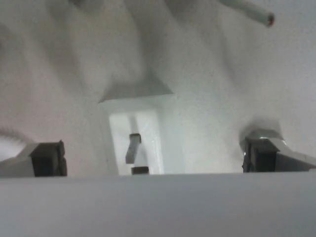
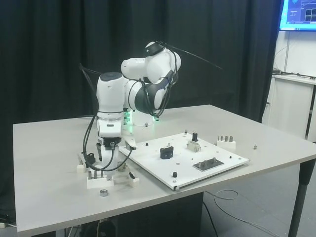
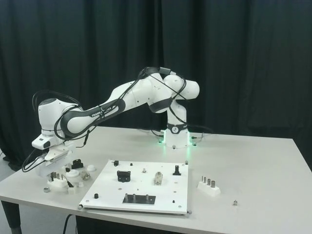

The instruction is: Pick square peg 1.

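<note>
Robotics laboratory or test cell. Indicated by a white robot arm (image 3: 122, 102) bolted on a grey table (image 3: 253, 161), with green lights at its base (image 3: 175, 139), and by a white assembly board (image 3: 141, 192) carrying black fixtures and pegs. Further indicated by black curtains (image 3: 243, 63) enclosing the bench, a monitor (image 2: 298, 15) in the upper corner and a white cabinet (image 2: 291, 103) alongside.

White rounded arm (image 3: 126, 100) segments, black bands showing at joints. Black lettering running along forearm link. Black cables (image 3: 44, 95) looping beside wrist, thin black line trailing off upper joint. Green light (image 3: 163, 139) glowing at cylindrical base (image 3: 176, 136). Gripper (image 1: 153, 155) fingers (image 1: 47, 159) showing grey bodies, black pads.
</note>
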Motion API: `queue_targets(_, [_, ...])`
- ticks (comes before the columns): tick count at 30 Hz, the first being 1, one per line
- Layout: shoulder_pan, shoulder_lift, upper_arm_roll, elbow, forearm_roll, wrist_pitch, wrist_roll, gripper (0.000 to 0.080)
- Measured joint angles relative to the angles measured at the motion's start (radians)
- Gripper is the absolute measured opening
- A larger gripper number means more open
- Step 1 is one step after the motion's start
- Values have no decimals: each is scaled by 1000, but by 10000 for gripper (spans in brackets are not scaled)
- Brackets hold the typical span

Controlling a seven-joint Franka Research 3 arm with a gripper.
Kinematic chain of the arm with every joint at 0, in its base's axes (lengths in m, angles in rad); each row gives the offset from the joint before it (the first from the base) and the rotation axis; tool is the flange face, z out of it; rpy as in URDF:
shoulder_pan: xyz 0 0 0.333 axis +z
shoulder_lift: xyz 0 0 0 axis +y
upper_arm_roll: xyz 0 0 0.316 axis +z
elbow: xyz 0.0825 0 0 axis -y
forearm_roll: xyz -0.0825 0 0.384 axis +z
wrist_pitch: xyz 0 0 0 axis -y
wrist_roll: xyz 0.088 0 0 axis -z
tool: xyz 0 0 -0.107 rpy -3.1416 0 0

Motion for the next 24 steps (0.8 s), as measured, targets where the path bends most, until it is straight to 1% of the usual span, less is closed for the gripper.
queue_targets(9, [-5,-7,18,-8,-21,-1,0,800])
queue_targets(13, [-9,-12,32,-12,-31,-1,0,800])
queue_targets(19, [-19,-13,50,-12,-32,-1,0,800])
queue_targets(24, [-26,-14,61,-12,-46,0,0,800])
